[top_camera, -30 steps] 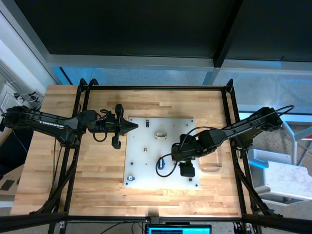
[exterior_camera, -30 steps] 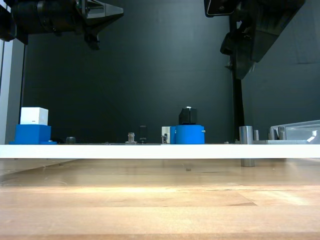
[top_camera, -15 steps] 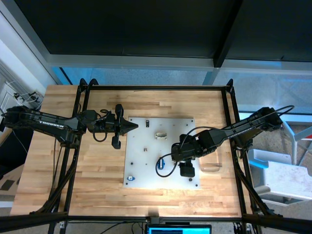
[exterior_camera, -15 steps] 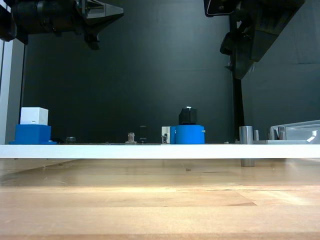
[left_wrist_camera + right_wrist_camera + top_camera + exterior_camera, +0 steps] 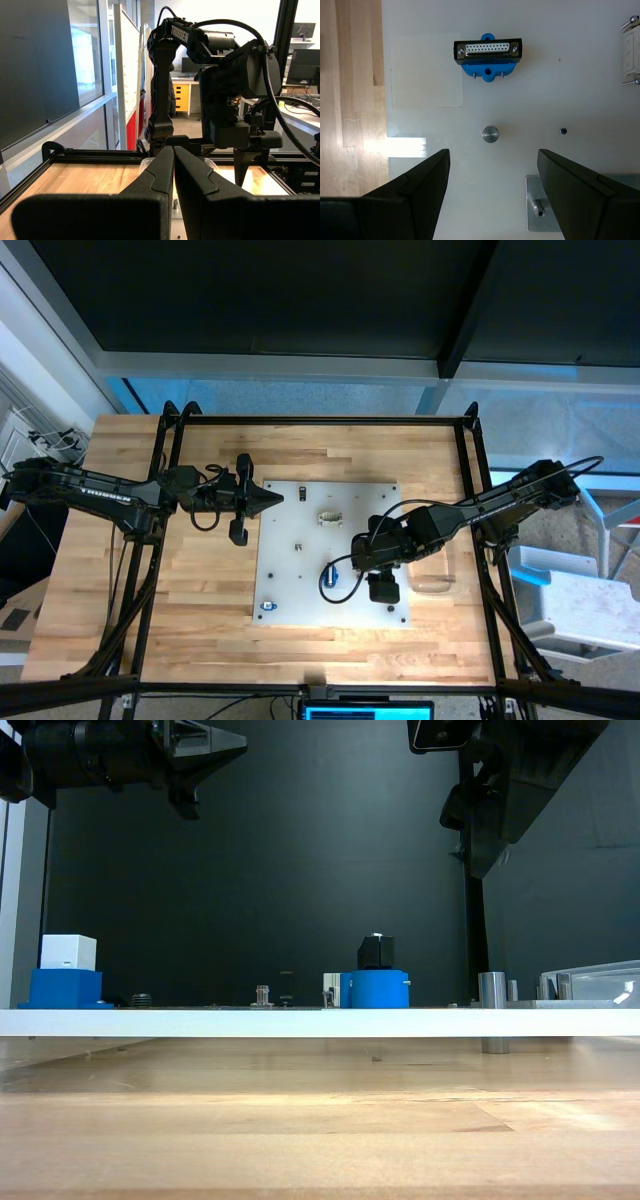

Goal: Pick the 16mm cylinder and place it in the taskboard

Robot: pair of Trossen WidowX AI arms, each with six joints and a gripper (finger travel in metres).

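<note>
We read one word, TROSSEN, in white capitals on a black link of the right arm [image 5: 182, 34], seen in the left wrist view. In the high view, white lettering also runs along the left arm [image 5: 100, 494], but it is too small for us to make out.

The right gripper [image 5: 493, 152] hangs high over the taskboard [image 5: 600, 75], fingers spread wide. Bare plate rings the 16mm cylinder [image 5: 490, 134] below. The blue connector [image 5: 487, 55] stands well apart, and a small metal bracket [image 5: 540, 210] is nearer. The left gripper [image 5: 173, 165], pressed closed, hovers high over the board's left edge.
</note>
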